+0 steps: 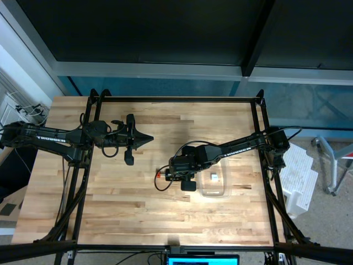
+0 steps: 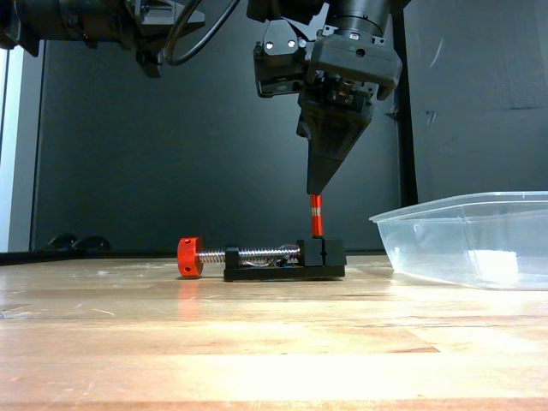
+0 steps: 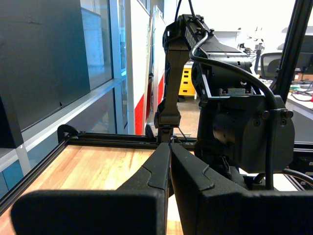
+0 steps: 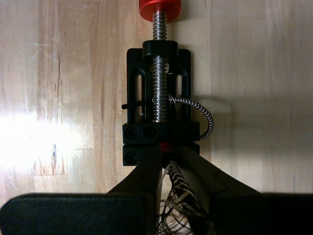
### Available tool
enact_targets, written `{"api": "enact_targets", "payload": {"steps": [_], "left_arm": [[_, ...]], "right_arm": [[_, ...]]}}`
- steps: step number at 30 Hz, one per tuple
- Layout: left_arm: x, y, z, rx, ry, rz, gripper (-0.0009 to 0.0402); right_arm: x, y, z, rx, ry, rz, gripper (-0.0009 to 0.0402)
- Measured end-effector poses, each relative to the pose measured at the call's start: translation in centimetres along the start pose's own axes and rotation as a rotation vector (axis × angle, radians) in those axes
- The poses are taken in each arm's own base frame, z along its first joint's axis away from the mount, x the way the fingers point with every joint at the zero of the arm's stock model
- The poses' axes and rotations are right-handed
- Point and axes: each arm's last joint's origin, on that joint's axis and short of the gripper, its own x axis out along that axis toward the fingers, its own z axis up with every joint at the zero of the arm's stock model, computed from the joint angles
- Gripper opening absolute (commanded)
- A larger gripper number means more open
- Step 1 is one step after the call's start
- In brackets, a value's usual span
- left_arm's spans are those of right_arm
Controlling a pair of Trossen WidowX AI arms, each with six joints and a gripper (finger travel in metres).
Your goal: Pick the rca connector and install on the hub
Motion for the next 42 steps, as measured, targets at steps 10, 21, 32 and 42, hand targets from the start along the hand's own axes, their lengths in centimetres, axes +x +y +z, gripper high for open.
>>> {"api": "enact_targets", "payload": {"steps": [10,21,32,42], "left_arm": [[0.0,0.0,0.0,0.000,0.000,0.000,0.0001],[0.0,0.0,0.0,0.000,0.000,0.000,0.0001],[0.0,0.0,0.0,0.000,0.000,0.000,0.0001],[0.0,0.0,0.0,0.000,0.000,0.000,0.0001]], "right_arm": [[0.5,-0.1,-0.3,-0.003,-0.008,-0.002,0.0000],[0.5,-0.1,-0.3,-0.006,-0.005,-0.003,0.0019],[0.1,-0.1,0.1,-0.001,-0.012,-0.007,0.0128],[-1.5,-0.2,0.1,0.007,-0.054,0.006,0.0183]]}}
